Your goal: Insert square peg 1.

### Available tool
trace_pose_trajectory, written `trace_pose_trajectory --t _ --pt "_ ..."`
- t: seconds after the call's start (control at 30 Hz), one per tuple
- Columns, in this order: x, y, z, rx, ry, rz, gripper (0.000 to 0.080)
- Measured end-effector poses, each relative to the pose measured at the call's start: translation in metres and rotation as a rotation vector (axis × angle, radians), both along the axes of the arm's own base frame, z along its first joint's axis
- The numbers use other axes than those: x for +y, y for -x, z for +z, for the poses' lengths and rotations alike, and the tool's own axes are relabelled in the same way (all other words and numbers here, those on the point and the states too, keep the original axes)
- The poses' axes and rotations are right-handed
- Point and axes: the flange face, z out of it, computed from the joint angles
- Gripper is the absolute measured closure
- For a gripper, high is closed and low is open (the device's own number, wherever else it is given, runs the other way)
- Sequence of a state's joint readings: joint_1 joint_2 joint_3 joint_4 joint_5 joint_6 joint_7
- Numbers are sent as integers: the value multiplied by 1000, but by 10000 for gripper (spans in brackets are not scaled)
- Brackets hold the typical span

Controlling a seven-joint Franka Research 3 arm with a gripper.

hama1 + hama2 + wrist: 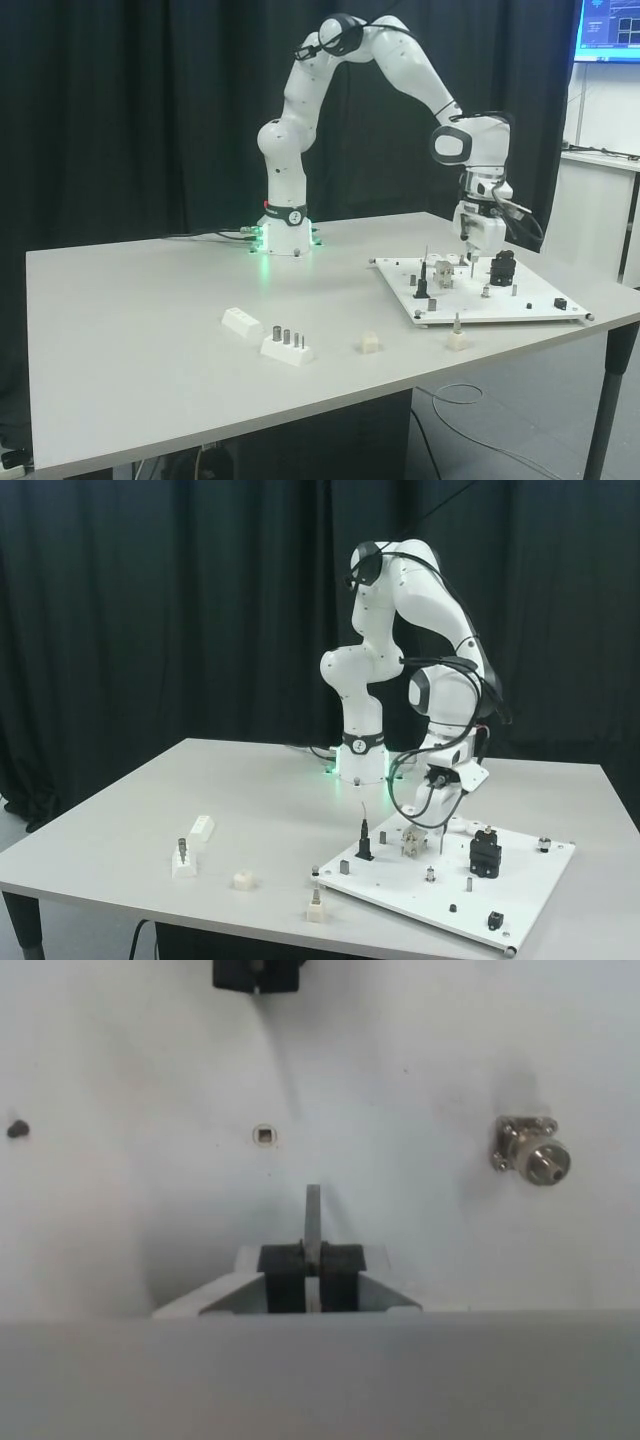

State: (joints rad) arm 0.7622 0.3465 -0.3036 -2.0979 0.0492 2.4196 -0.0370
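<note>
Claw (312,1278) grips the peg (313,1218) upright, pinched by its top so the free end can enter the square hole (264,1136) in the white board (420,1060), near below.

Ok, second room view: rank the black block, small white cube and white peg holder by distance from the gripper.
From the gripper:
1. black block, beside it on the board.
2. small white cube, off the board, near the table front.
3. white peg holder, beyond the cube.
</note>
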Motion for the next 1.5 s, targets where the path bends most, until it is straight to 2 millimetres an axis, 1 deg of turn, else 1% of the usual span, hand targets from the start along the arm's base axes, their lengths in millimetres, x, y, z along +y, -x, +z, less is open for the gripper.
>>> trace_pose_trajectory --t 0.23,0.6,0.9,1.5 --pt "5 2 -9 3 2 9 776" --pt "15 8 -17 14 3 22 776" --pt "18 12 -21 21 5 21 776" --pt "19 12 -21 16 3 2 776"
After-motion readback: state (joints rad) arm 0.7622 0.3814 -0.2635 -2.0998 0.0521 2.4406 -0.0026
